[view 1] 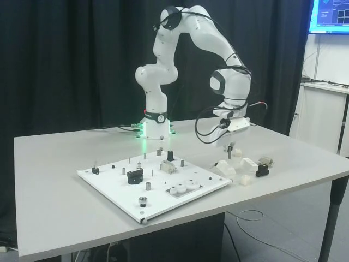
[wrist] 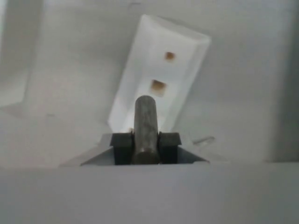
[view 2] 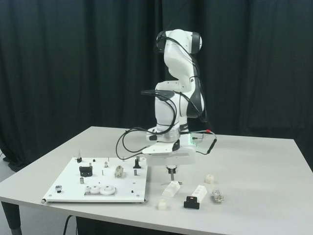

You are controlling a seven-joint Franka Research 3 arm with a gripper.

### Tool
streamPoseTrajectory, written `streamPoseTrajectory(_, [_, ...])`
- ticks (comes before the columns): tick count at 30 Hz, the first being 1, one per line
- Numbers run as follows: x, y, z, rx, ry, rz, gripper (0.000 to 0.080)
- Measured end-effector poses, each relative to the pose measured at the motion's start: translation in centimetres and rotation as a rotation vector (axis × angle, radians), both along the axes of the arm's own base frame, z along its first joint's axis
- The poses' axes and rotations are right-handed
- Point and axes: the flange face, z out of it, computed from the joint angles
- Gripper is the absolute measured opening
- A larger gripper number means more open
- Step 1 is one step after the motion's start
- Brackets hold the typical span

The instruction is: Place round peg 3.

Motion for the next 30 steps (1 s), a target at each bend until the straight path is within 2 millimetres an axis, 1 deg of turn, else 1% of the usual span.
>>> streamPoseTrajectory(4, [-0.1, 1.0, -0.5, -0.005, -0.007, 0.002, 0.0114])
streamPoseTrajectory(10, [-0.3, 2.0, -1.6, -0.013, -0.026, 0.0, 0.0114])
streamPoseTrajectory(20, [-0.5, 3.0, -3.1, -0.024, -0.038, 0.0, 0.0114])
streamPoseTrajectory(30, [-0.8, 3.8, -3.9, -0.031, -0.026, -0.005, 0.0114])
